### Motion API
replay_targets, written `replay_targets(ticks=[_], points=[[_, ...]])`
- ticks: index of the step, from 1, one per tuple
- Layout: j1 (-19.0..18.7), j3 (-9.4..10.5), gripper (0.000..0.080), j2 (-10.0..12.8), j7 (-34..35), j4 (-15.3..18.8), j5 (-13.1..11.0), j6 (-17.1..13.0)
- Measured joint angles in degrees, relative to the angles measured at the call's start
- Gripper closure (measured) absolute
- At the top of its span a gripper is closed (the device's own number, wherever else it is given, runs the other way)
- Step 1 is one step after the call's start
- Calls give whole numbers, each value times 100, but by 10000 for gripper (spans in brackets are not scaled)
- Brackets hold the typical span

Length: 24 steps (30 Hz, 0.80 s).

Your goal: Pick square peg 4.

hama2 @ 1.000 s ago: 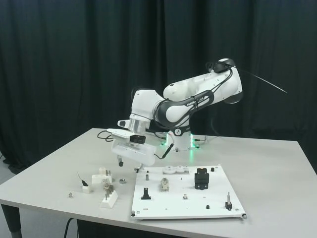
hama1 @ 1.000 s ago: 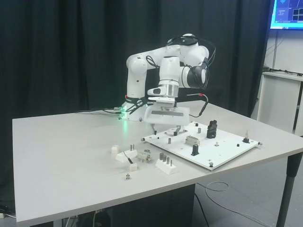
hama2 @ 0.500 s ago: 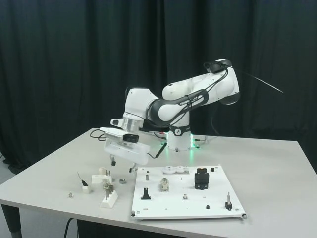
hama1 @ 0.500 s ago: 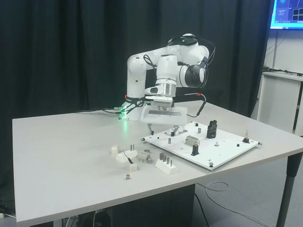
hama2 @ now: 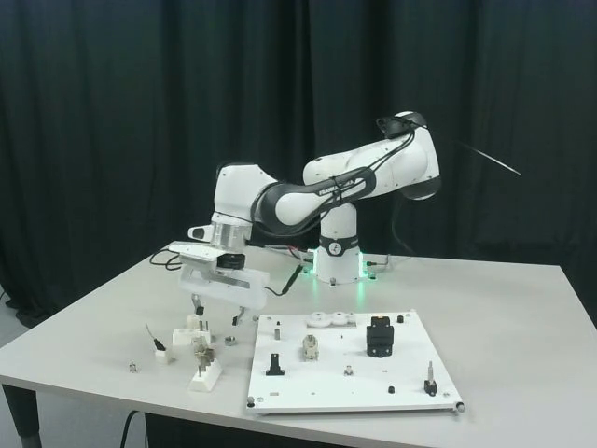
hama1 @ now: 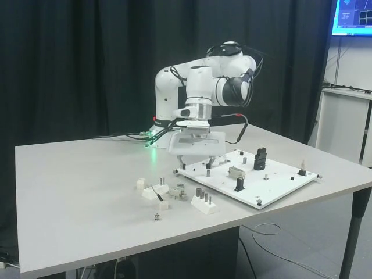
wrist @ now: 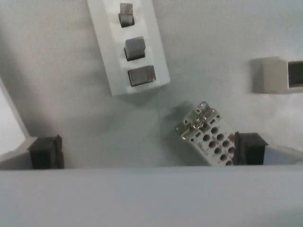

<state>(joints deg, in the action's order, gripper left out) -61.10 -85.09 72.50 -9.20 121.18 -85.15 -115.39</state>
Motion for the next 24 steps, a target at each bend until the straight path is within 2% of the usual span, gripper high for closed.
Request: replay_targets(ticks=[12, 24], points=[[451, 20, 3, 135, -253, -487, 95, 532], [603, 201, 3, 152, -254, -736, 141, 582]])
